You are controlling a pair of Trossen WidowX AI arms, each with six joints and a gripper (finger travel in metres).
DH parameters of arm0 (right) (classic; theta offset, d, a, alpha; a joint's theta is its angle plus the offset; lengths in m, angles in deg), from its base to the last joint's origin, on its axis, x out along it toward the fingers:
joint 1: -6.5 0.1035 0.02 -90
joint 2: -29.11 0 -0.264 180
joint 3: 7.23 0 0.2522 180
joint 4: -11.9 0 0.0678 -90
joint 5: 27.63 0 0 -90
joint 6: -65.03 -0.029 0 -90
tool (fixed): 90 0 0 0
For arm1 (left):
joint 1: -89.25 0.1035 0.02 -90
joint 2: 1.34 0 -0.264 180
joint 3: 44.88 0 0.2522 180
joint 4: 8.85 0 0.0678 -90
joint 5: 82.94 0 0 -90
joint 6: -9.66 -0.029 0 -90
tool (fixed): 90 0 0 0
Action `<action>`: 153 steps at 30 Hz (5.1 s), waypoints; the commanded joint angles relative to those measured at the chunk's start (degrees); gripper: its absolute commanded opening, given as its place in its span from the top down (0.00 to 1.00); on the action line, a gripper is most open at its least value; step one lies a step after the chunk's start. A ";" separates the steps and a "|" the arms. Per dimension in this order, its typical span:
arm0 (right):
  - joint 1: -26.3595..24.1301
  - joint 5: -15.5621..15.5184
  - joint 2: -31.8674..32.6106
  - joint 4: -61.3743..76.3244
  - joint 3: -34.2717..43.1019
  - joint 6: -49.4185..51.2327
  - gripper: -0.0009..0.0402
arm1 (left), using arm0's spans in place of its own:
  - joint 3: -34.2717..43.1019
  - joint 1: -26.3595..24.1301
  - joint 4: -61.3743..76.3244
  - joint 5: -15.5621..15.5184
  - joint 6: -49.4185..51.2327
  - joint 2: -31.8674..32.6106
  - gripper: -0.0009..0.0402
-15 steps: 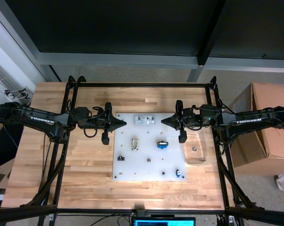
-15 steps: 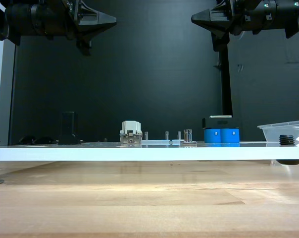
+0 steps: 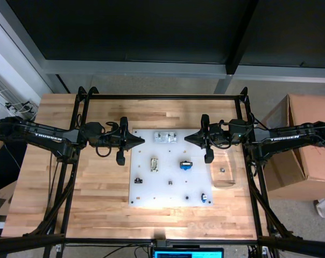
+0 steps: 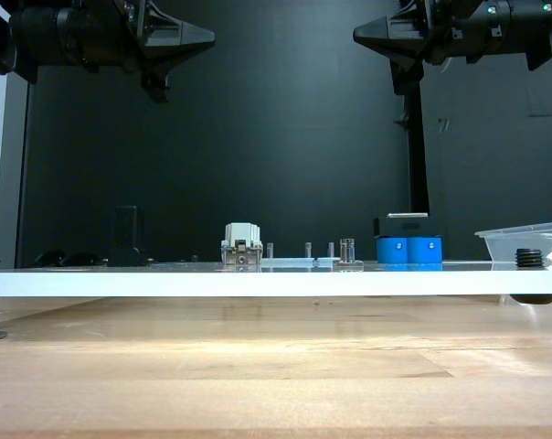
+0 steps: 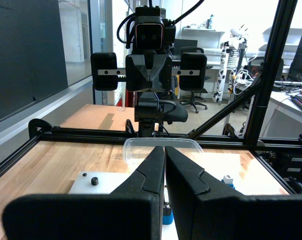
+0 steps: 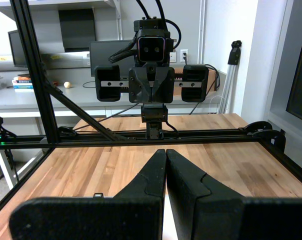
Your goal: Pick the M12 nut and place it on its threads and fasten
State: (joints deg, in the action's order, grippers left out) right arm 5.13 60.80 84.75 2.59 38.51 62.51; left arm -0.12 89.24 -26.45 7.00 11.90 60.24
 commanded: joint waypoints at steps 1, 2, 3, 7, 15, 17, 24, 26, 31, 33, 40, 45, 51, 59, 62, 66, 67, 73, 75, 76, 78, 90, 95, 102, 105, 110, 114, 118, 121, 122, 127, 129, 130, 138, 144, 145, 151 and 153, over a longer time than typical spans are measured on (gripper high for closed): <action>0.00 0.02 0.00 -0.02 0.02 -0.02 0.98 | 0.00 0.00 -0.02 0.02 0.00 0.02 0.98; 0.00 0.02 0.00 -0.02 0.02 -0.02 0.98 | 0.00 0.00 -0.02 0.02 0.00 0.02 0.98; 0.00 0.02 0.00 -0.02 0.02 -0.02 0.98 | 0.00 0.02 -0.02 0.02 0.00 0.02 0.98; 0.00 0.04 0.00 -0.11 0.02 0.00 0.98 | 0.00 0.00 -0.02 0.02 0.00 0.02 0.98; 0.00 0.04 0.00 -0.26 0.07 0.09 0.98 | 0.00 0.00 -0.02 0.02 0.00 0.02 0.98; 0.00 -0.04 0.00 0.39 0.37 0.04 0.98 | 0.00 0.00 -0.02 0.02 0.00 0.02 0.98; 0.02 -4.24 -0.85 23.52 6.01 6.08 0.98 | 0.00 0.00 -0.04 0.02 0.00 0.02 0.98; 0.00 -4.20 -0.85 32.74 8.41 8.15 0.98 | 0.00 0.00 -0.02 0.02 0.00 0.02 0.98; 0.02 -4.11 -0.85 53.64 14.05 13.51 0.98 | 0.00 0.00 -0.04 0.02 0.00 0.00 0.98; 0.02 -4.09 -0.85 59.01 15.43 15.52 0.98 | 0.02 0.00 -0.04 0.02 0.00 0.02 0.98; 0.13 -4.09 -0.76 76.28 19.28 24.68 0.98 | 0.02 0.00 -0.04 0.02 0.00 0.00 0.98; 1.05 -4.04 0.15 87.89 21.31 32.30 0.98 | 0.00 0.00 -0.02 0.02 0.00 0.00 0.98; 4.79 -1.09 4.00 96.19 21.81 36.54 0.98 | 0.00 0.00 -0.02 0.02 0.00 0.00 0.98; 15.10 3.54 8.61 97.37 20.94 41.11 0.90 | 0.02 0.00 -0.02 0.02 0.00 0.02 0.98; 17.33 3.08 8.59 95.23 18.86 41.20 0.83 | 0.00 0.00 -0.02 0.02 0.00 0.02 0.98; 18.71 2.97 8.61 93.61 15.69 44.96 0.74 | 0.00 0.00 -0.02 0.02 0.00 0.00 0.98; 19.02 2.97 8.61 93.00 14.86 45.92 0.71 | 0.00 0.02 -0.02 0.02 0.00 0.00 0.98; 19.82 2.99 8.94 86.09 10.08 48.04 0.59 | 0.00 0.00 -0.04 0.02 0.00 0.00 0.98; 19.89 3.06 9.92 83.93 8.68 48.04 0.57 | 0.00 0.00 -0.02 0.02 0.00 0.00 0.98; 19.93 3.02 10.58 82.88 8.13 48.04 0.56 | 0.00 0.00 -0.04 0.02 0.00 0.00 0.98; 20.06 3.02 11.78 81.00 7.26 48.06 0.55 | 0.02 0.02 -0.04 0.02 0.00 0.00 0.98; 20.44 3.06 15.21 76.13 3.43 54.55 0.55 | 0.00 0.00 -0.04 0.02 0.00 0.00 0.98; 20.79 3.08 15.67 73.90 2.51 54.71 0.55 | 0.00 0.00 -0.02 0.02 0.00 0.02 0.98; 21.46 3.06 16.15 72.24 1.81 54.66 0.55 | 0.00 0.02 -0.02 0.02 0.00 0.02 0.98; 21.64 3.06 16.15 71.30 1.27 54.66 0.55 | 0.00 0.00 -0.04 0.02 0.00 0.02 0.98; 21.79 3.08 16.15 69.72 0.39 54.66 0.55 | 0.02 0.00 -0.04 0.02 0.00 0.00 0.98; 21.86 3.10 16.15 68.78 -0.50 54.66 0.55 | 0.00 0.00 -0.04 0.02 0.00 0.02 0.98; 21.90 3.56 16.15 68.74 -0.74 54.71 0.55 | 0.00 0.00 -0.04 0.02 0.00 0.02 0.98; 21.92 3.54 16.15 68.65 -0.76 54.71 0.58 | 0.00 0.00 -0.04 0.02 0.00 0.02 0.98; 21.92 3.52 16.15 68.61 -0.79 54.71 0.60 | 0.00 0.00 -0.04 0.02 0.00 0.02 0.98; 21.97 3.54 16.15 68.50 -0.76 54.71 0.69 | 0.00 0.00 -0.02 0.02 0.00 0.00 0.98; 21.99 3.52 16.15 68.48 -0.76 54.71 0.73 | 0.00 0.00 -0.02 0.02 0.00 0.00 0.98; 21.99 3.52 16.15 68.50 -0.79 54.71 0.75 | 0.00 0.02 -0.02 0.02 0.00 0.00 0.98; 22.01 3.52 16.02 68.54 -0.57 54.47 0.88 | 0.00 0.00 -0.04 0.02 0.00 0.02 0.98; 22.01 3.54 16.02 71.19 2.03 54.01 0.94 | 0.00 0.02 -0.04 0.02 0.00 0.00 0.98; 22.03 3.54 16.02 71.69 2.75 53.94 0.94 | 0.00 0.00 -0.04 0.02 0.00 0.00 0.98; 22.05 3.58 16.13 76.72 10.10 53.94 0.95 | 0.00 0.02 -0.02 0.02 0.00 0.00 0.98; 22.12 3.58 16.17 78.38 13.40 53.92 0.95 | 0.00 0.00 -0.04 0.02 0.00 0.00 0.98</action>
State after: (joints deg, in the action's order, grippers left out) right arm 27.18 64.45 100.84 79.92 49.84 116.39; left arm -0.12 89.24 -26.47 7.02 11.90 60.24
